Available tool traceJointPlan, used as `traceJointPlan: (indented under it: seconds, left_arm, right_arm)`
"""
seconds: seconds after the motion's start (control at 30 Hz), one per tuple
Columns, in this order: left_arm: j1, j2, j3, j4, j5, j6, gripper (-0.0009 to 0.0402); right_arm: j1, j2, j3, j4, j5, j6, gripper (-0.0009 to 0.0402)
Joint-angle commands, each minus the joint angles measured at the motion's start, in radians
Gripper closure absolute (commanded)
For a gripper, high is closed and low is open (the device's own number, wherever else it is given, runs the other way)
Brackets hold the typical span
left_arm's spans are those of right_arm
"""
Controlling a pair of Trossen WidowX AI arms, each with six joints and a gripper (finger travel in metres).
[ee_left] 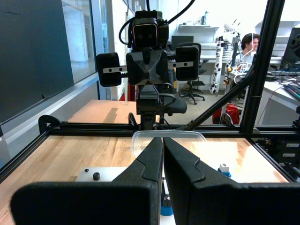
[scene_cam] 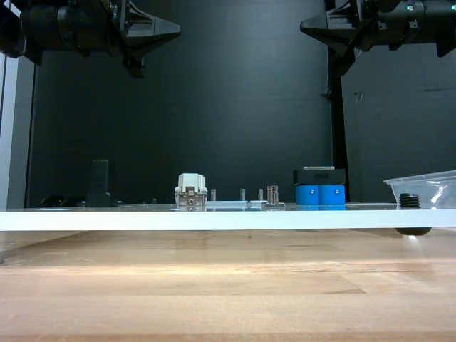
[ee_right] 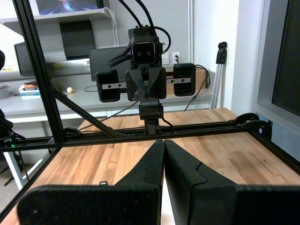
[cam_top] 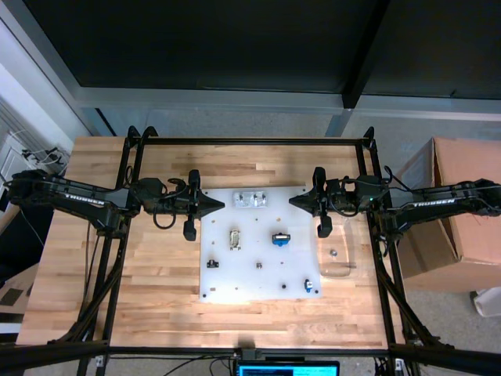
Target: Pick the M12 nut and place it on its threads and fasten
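Observation:
The small silver nut (cam_top: 333,252) lies free inside the clear tray (cam_top: 349,270), just off the white board's right edge. Its black ribbed stud (cam_top: 308,283) stands near the board's near right edge. In the low view the stud (scene_cam: 407,201) shows bare ribs with nothing on top. My left gripper (cam_top: 221,205) hangs shut and empty high over the board's far left edge. My right gripper (cam_top: 291,201) hangs shut and empty over the far right part, facing it. Both wrist views show the fingers (ee_left: 180,164) (ee_right: 180,166) pressed together.
The white board (cam_top: 235,270) carries a white connector block (cam_top: 235,239), a blue part (cam_top: 280,239) and a silver post (scene_cam: 272,194). A black frame (cam_top: 250,142) rings the table. A cardboard box (cam_top: 458,211) stands at the right.

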Motion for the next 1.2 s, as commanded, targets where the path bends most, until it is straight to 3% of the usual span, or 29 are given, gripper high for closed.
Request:
traceJointPlan:
  seconds: [0.03, 0.3, 0.6, 0.7, 0.8, 1.2]
  left_arm:
    - [0.0, 0.0, 0.0, 0.0, 0.0, 0.0, 0.0393]
    - [0.0, 0.0, 0.0, 0.0, 0.0, 0.0, 0.0393]
    - [0.0, 0.0, 0.0, 0.0, 0.0, 0.0, 0.0393]
    - [0.0, 0.0, 0.0, 0.0, 0.0, 0.0, 0.0393]
    - [0.0, 0.0, 0.0, 0.0, 0.0, 0.0, 0.0393]
    - [0.0, 0.0, 0.0, 0.0, 0.0, 0.0, 0.0393]
  right_arm:
    - [0.0, 0.0, 0.0, 0.001, 0.0, 0.003, 0.0393]
    - [0.001, 0.0, 0.009, -0.054, 0.0, 0.0, 0.0393]
    - [0.039, 0.008, 0.189, -0.577, -0.018, -0.084, 0.0393]
    - [0.042, 0.037, 0.245, -0.771, -0.098, -0.188, 0.0393]
    - [0.043, 0.084, 0.287, -0.962, -0.137, -0.313, 0.0393]
    - [0.062, 0.264, 0.348, -1.429, -0.14, -0.655, 0.0393]
